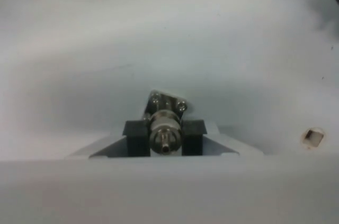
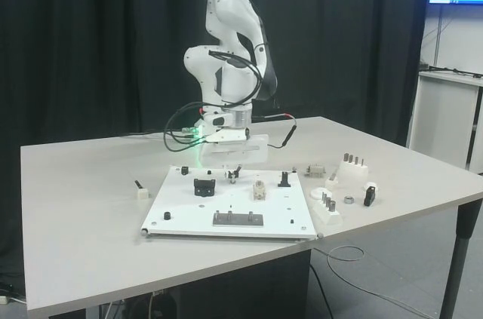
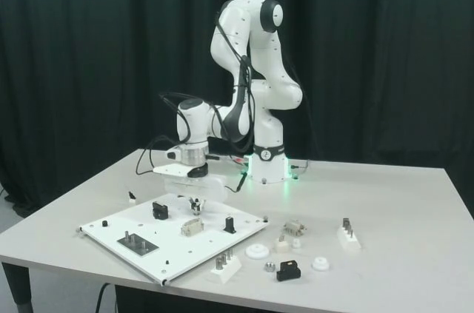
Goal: Insert BNC.
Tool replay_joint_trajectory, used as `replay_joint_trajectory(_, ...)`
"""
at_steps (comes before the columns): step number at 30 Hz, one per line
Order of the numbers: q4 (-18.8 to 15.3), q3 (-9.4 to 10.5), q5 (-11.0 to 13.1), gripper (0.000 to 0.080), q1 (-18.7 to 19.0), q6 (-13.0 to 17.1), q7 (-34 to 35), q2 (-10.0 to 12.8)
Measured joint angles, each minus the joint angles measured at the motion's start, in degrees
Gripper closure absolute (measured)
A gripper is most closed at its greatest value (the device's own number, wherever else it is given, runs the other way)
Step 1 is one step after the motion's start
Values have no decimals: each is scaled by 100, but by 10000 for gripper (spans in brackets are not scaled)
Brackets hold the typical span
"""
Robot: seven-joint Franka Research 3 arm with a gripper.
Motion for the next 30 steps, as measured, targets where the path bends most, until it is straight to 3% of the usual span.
replay_joint_trajectory(12, 0, -42, 530, 677, 0, -9, 32, 0)
replay_joint_trajectory(30, -4, -45, 597, 678, 4, 2, 49, 2)
